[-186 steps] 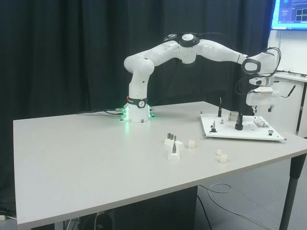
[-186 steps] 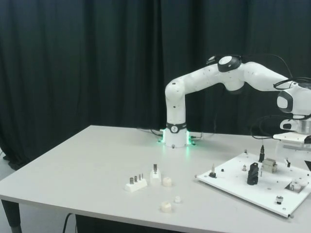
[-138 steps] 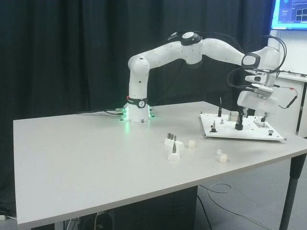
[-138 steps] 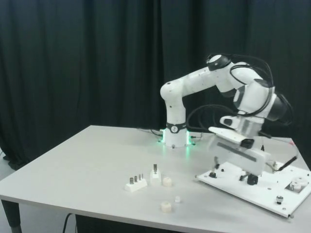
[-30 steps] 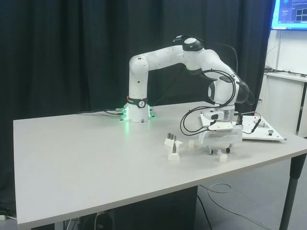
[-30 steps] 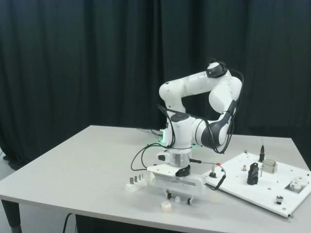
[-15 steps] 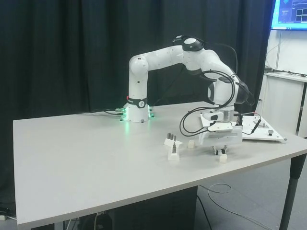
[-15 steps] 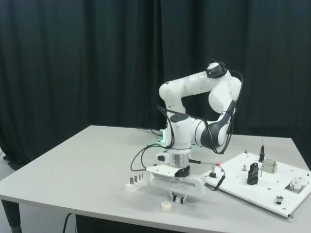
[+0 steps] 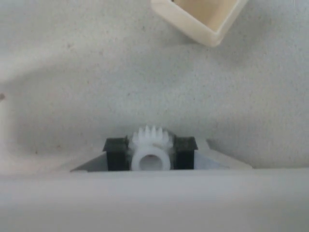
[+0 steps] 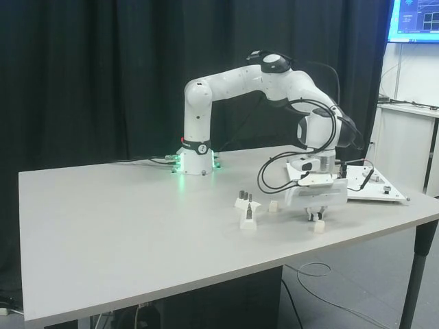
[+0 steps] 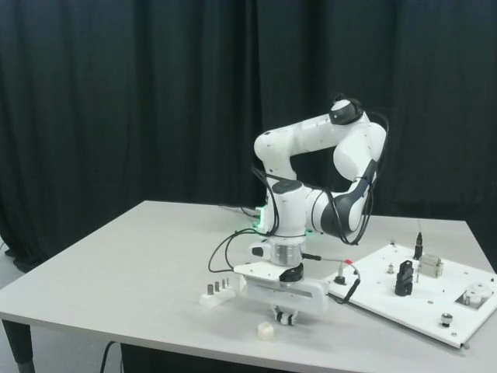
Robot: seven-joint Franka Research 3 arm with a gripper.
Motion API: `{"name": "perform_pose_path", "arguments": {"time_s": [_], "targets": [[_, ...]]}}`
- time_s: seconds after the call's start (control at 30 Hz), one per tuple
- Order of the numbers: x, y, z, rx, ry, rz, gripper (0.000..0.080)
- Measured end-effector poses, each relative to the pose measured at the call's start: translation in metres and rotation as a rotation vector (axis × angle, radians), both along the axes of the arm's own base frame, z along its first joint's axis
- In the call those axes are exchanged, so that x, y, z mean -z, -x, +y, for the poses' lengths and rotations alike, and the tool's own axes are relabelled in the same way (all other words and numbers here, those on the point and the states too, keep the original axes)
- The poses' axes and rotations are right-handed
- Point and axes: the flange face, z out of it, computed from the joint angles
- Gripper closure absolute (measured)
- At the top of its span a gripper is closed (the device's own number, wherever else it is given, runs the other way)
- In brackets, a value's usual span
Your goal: Pick small gear.
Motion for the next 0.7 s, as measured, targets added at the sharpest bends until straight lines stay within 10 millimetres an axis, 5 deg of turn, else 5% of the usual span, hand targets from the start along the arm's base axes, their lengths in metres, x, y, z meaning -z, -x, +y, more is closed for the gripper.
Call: {"name": "perform_pose_path", "arguments": {"time_s": [0.7], "targets": [[-0.026, -0.001, 0.007, -0.012, -0.004, -0.005, 0.0603]]}}
